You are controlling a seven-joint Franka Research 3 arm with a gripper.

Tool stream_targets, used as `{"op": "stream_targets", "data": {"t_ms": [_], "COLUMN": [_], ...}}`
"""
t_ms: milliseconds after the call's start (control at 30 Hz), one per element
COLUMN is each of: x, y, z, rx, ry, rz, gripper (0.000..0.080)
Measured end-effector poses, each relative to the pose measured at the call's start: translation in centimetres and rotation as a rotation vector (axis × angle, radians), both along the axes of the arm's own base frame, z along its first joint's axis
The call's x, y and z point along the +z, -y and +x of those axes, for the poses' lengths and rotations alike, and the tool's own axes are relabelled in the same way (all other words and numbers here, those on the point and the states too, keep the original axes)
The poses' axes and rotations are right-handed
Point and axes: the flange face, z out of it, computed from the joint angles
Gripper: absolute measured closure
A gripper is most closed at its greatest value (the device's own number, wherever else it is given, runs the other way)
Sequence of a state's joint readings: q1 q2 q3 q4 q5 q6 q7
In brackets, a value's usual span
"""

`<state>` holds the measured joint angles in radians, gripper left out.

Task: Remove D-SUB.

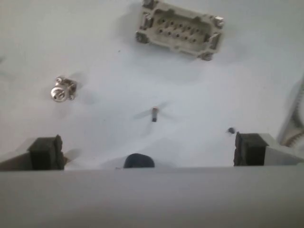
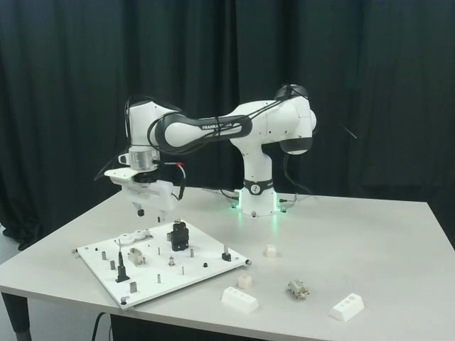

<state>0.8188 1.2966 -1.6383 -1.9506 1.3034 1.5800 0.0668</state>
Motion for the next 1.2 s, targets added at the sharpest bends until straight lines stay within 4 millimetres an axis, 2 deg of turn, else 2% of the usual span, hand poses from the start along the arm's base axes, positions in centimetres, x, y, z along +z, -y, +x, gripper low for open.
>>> {"op": "stream_targets", "data": {"t_ms": [367,600,933,1200], "x": [-2.0,-2.4,-3.0,-3.5], "y": [-1.1,-1.2,-1.2,-2.2], "z": [0.5,0.3,-1.9,-3.9], "rx": [-0.210,-0.261,-0.309,-0.328], "ry": [-0.038,-0.046,-0.056,-0.057], "rz": [0.016,0.020,0.029,0.029], "gripper": [0.0003,0.0003,0.0003,0.0003]}}
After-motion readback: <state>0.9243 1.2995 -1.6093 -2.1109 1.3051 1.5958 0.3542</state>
